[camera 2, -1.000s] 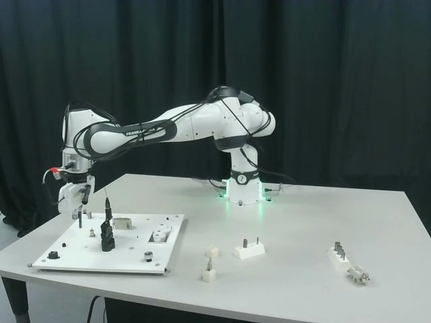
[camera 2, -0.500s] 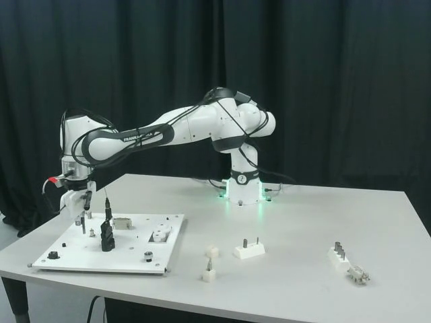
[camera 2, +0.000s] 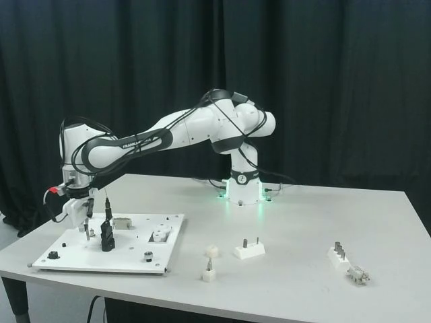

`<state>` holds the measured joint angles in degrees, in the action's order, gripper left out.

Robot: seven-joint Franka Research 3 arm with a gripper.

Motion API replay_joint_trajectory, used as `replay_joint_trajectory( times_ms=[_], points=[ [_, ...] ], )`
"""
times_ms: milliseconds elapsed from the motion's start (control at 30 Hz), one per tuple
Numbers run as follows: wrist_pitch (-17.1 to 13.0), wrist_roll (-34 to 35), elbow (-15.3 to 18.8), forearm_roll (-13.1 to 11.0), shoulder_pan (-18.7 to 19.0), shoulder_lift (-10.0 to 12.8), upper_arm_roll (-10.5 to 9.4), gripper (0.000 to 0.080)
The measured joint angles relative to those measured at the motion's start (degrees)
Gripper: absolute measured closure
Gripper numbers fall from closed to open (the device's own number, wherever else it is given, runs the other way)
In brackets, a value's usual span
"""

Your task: Insert square peg 2.

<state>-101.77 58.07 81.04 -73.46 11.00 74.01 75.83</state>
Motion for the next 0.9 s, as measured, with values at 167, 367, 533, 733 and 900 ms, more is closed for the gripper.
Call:
replay_joint_trajectory(
  times_ms=[167, 367, 533, 733, 900],
  points=[
    [0.0, 0.4, -0.4, 0.1, -0.4, 0.0, -0.6, 0.0727],
    [-0.1, 0.7, -1.0, 0.4, -0.9, 0.0, -1.25, 0.0727],
    [-0.2, 0.8, -1.4, 0.6, -1.0, 0.0, -1.5, 0.0727],
    [-0.3, 0.9, -1.8, 0.7, -1.1, 0.0, -1.58, 0.0727],
    [-0.5, 1.1, -1.9, 0.7, -1.1, 0.0, -1.63, 0.0727]
  ],
)
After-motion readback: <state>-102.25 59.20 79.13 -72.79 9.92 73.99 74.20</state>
